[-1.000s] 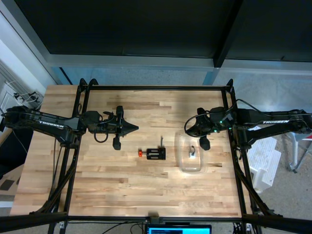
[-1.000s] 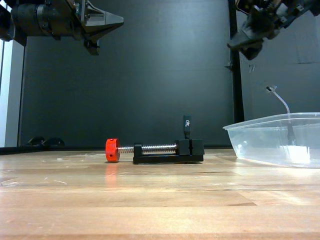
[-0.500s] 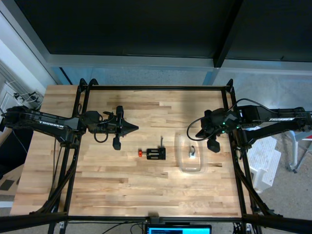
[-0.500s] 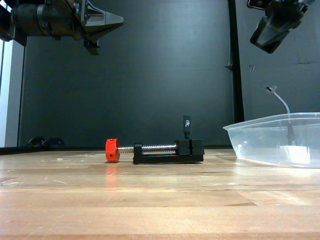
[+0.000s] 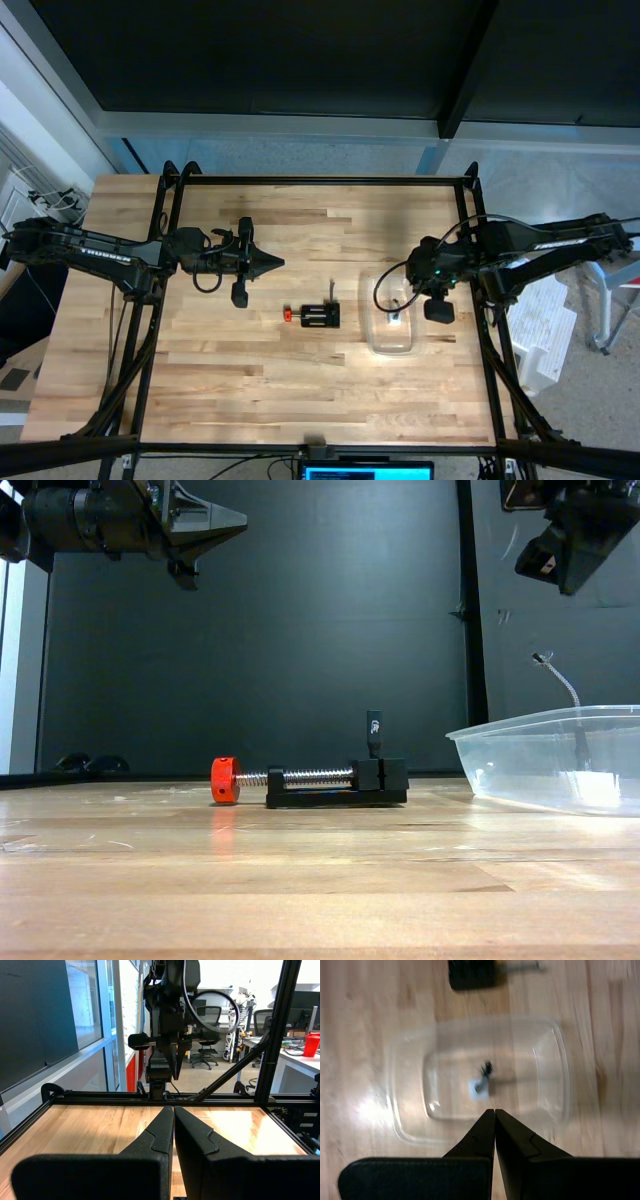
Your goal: Pick the USB-C connector and install on taskboard
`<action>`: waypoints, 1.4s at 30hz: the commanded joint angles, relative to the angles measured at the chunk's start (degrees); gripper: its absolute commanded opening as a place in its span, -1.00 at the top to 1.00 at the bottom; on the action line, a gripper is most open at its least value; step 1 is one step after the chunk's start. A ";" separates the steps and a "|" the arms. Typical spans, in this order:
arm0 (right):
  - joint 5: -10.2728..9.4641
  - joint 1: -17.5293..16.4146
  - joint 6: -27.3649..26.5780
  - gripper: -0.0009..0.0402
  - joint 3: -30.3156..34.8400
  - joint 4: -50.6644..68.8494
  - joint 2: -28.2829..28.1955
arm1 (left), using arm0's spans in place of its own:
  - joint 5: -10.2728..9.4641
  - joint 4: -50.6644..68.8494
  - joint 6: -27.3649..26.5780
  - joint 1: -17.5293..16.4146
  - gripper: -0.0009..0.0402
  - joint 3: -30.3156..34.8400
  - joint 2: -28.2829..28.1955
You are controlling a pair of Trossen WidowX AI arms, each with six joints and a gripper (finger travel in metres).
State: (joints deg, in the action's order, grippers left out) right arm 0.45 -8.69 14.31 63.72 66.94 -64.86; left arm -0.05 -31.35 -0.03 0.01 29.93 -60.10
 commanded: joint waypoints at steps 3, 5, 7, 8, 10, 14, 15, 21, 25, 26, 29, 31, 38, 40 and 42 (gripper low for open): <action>0.57 -2.08 0.09 0.93 0.59 1.44 -3.30 | 0.02 0.00 0.00 -0.02 0.96 0.02 -0.02; 1.11 -2.54 0.52 0.88 0.59 1.55 -4.07 | 0.02 0.00 0.00 0.00 0.96 0.02 -0.02; 1.51 -2.60 1.66 0.78 0.50 1.90 -4.66 | 0.02 0.00 0.00 -0.02 0.96 0.02 0.00; 1.53 -2.60 1.88 0.72 0.48 2.05 -5.16 | 0.02 0.00 0.00 0.00 0.96 0.02 0.00; 1.55 -2.62 1.95 0.59 0.44 2.10 -6.16 | 0.02 0.00 0.00 0.00 0.96 0.02 -0.02; 1.57 -2.84 1.70 0.32 0.44 1.44 -8.09 | 0.02 0.00 0.00 0.00 0.96 0.02 0.00; 1.73 -3.02 1.68 0.27 0.42 1.31 -8.57 | 0.02 0.00 0.00 -0.02 0.96 0.02 0.00; 3.56 -4.28 1.27 0.11 0.02 -0.28 -10.73 | 0.02 0.00 0.00 0.00 0.96 0.02 -0.02; 3.61 -4.57 1.31 0.12 -1.07 -0.94 -11.98 | 0.02 0.00 0.00 0.00 0.96 0.02 -0.02; 3.63 -4.74 1.44 0.12 -1.60 -1.77 -12.41 | 0.02 0.00 0.00 -0.02 0.96 0.02 0.00; 3.56 -5.46 1.84 0.11 -3.54 -4.76 -12.50 | 0.02 0.00 0.00 0.00 0.96 0.02 0.00; 3.58 -5.66 1.99 0.11 -4.33 -5.55 -13.29 | 0.02 0.00 0.00 0.00 0.96 0.02 0.00; 3.87 -5.77 1.79 0.11 -5.22 -8.11 -15.21 | 0.02 -0.02 0.00 0.00 0.96 0.02 0.00; 4.39 -5.81 1.77 0.11 -5.70 -8.52 -15.45 | 0.02 -0.02 0.00 -0.02 0.96 0.02 0.00; 4.48 -5.81 1.73 0.11 -6.47 -9.62 -15.63 | 0.02 0.00 0.00 0.00 0.96 0.02 -0.02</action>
State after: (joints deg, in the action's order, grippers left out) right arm 4.89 -14.52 16.14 57.76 58.13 -80.38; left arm -0.03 -31.35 -0.03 0.01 29.95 -60.10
